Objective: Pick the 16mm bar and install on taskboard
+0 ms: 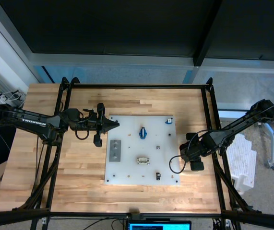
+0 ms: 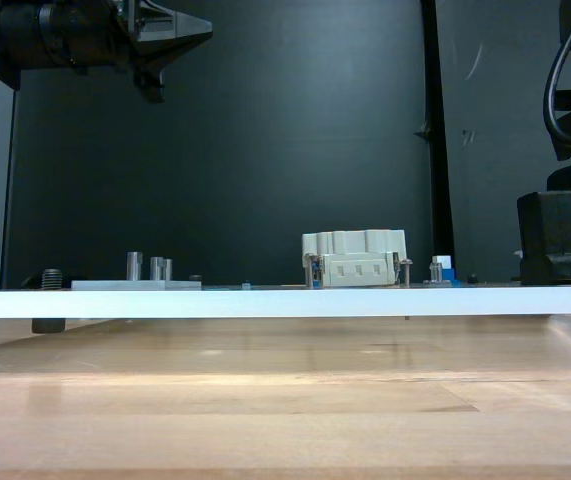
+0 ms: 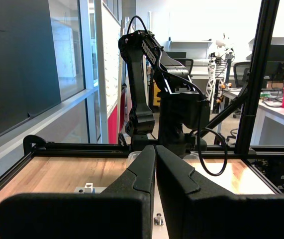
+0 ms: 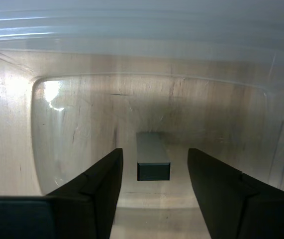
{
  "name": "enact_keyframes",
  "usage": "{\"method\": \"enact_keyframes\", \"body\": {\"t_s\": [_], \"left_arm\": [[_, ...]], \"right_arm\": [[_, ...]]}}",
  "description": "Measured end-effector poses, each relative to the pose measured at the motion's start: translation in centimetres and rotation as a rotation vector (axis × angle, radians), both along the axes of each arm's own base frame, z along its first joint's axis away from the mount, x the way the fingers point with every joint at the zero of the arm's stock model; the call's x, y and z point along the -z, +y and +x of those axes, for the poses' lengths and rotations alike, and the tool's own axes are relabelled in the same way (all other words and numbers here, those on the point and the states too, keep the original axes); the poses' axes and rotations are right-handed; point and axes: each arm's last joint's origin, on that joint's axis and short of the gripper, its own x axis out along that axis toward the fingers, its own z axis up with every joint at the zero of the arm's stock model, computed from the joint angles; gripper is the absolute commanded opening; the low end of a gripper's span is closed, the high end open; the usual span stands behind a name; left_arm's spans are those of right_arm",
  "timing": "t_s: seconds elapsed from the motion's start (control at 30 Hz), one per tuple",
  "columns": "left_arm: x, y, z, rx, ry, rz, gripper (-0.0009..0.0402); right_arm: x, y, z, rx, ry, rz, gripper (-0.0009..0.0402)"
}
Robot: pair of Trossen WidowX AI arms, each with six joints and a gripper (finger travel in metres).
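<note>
The 16mm bar (image 4: 153,158), a short dull-grey piece, lies on the floor of a clear plastic tray (image 4: 57,104). My right gripper (image 4: 155,152) hangs over it, open, with one finger on each side and neither touching. From above, that right gripper (image 1: 195,164) sits just past the right edge of the white taskboard (image 1: 127,125); the bar is hidden beneath it there. My left gripper (image 1: 112,123) is shut and empty, held high over the board's back left corner, and appears up in the air in the low view (image 2: 170,45).
On the taskboard stand a grey metal block (image 1: 114,150) with pegs (image 2: 135,266), a blue piece (image 1: 143,132), a silver connector (image 2: 356,259) and a small black part (image 1: 159,176). A black frame (image 1: 137,86) rings the wooden table. The right arm's finger (image 2: 552,238) is at the board's right end.
</note>
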Motion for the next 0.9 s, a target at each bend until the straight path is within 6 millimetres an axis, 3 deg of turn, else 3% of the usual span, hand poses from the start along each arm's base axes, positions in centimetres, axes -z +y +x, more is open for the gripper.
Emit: {"method": "enact_keyframes", "body": {"t_s": [0.57, 0.9], "left_arm": [[0.0, 0.0, 0.0, 0.0, 0.0, 0.0, 0.0], [0.0, 0.0, 0.0, 0.0, 0.0, 0.0, 0.0]], "right_arm": [[0.0, -0.01, 0.02, 0.0, 0.001, 0.005, 0.006], [-0.22, -0.01, 0.01, 0.0, -0.007, 0.008, 0.003]]}}
